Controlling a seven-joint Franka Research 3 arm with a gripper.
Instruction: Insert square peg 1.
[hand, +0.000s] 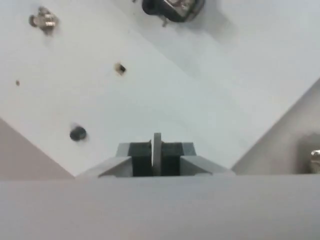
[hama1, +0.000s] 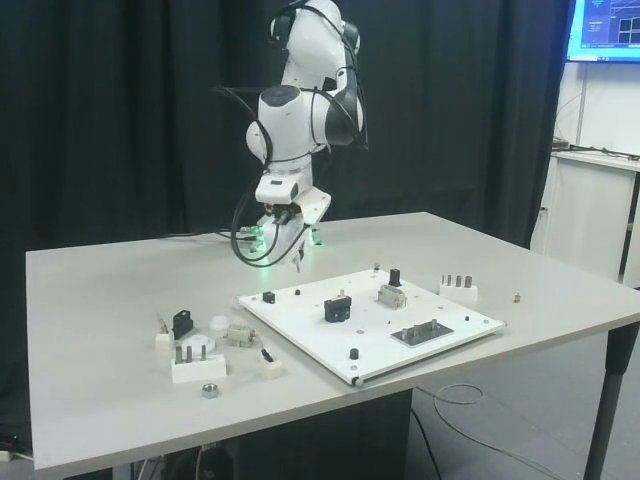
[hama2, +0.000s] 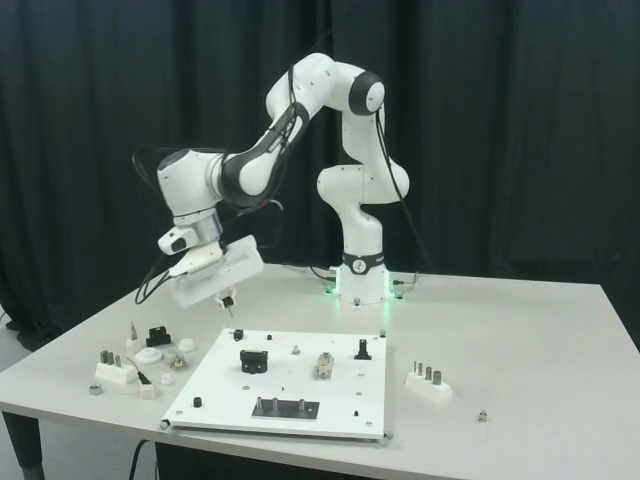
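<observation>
- Square peg (hand: 157, 152): in the wrist view we see a thin grey bar upright between the fingertips; in the second room view it shows as a small stub (hama2: 229, 300) below the tilted hand, in the air, above the table near the board's back corner.
- Gripper (hand: 157, 167): jaws closed on the peg, a pad against each side; we see it hanging off the board (hama1: 370, 325), touching nothing else (hama1: 283, 256).
- White board: lies flat on the grey table (hama1: 100, 300); it carries a black block (hama1: 336, 311), a small black knob (hand: 77, 133), a grey plate with two posts (hama1: 422, 332).
- Off the board: a white holder with three upright pegs (hama2: 427, 386) on one side; on the other, a white block with pegs (hama1: 197, 365), a loose nut (hama1: 210, 390) and small parts.
- Arm (hama2: 300, 110): white, bent over from its base; green light at the base (hama2: 338, 290).
</observation>
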